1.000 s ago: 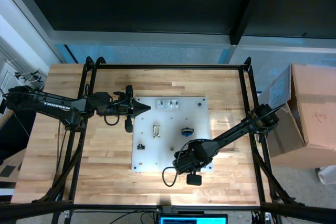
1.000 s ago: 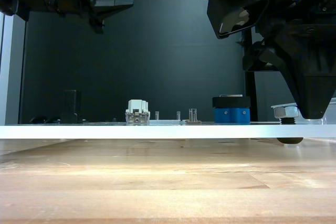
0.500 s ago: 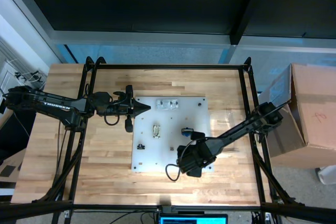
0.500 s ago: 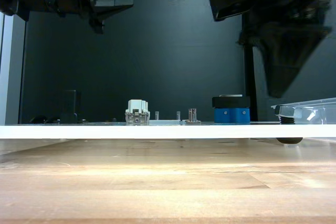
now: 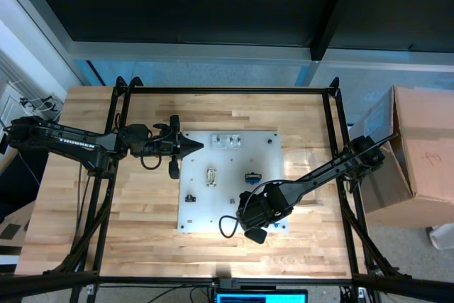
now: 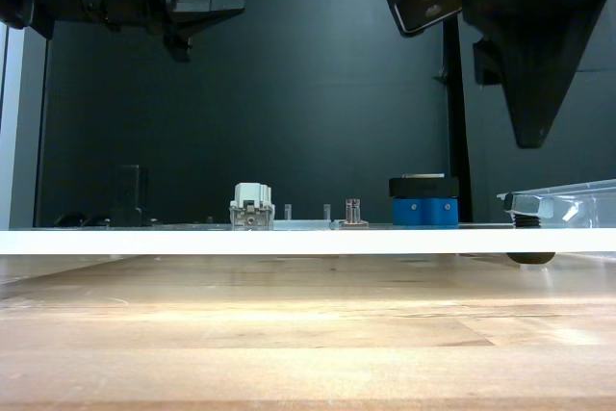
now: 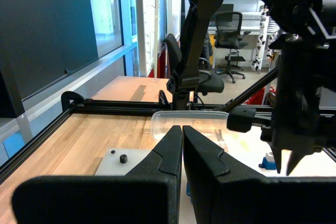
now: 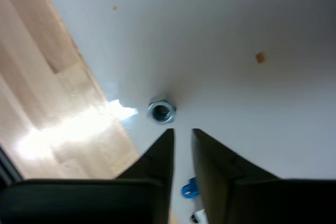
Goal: Unfasten the M12 nut and place it in the container
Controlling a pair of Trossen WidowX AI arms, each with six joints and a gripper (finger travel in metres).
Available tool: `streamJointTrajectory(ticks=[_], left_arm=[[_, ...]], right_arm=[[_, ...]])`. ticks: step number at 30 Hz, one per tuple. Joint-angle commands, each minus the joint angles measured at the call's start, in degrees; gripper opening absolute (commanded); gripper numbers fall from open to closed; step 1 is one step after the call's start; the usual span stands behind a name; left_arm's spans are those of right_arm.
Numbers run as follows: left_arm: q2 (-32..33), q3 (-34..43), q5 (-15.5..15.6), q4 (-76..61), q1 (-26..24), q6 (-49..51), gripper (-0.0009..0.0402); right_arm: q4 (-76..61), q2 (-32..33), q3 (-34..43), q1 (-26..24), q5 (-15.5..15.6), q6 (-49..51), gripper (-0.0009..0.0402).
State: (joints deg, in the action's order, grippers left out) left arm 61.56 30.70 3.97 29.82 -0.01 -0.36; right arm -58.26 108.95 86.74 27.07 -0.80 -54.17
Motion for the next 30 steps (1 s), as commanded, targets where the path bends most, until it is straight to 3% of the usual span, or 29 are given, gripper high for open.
streamJointTrajectory(ticks=[1,7,13,21,30], left_arm=[[0.02,0.00,-0.02,0.02,0.00,0.00,0.0000],[0.02,0.00,-0.02,0.04,0.00,0.00,0.0000],[0.02,0.00,-0.02,0.04,0.02,0.00,0.0000],[0.02,0.00,-0.02,0.04,0.00,0.00,0.0000],[0.02,0.00,-0.02,0.02,0.02,0.00,0.0000]], right_arm=[[0.28,0.15,0.57,0.07,-0.13,-3.28,0.0133],[0.92,1.44,0.42,0.07,-0.42,-8.20,0.0237],[2.82,4.22,0.42,0.02,-0.66,-8.37,0.0265],[3.80,6.73,0.13,0.02,-1.11,-8.04,0.0224],[3.80,6.62,0.09,0.00,-1.11,-6.84,0.0104]])
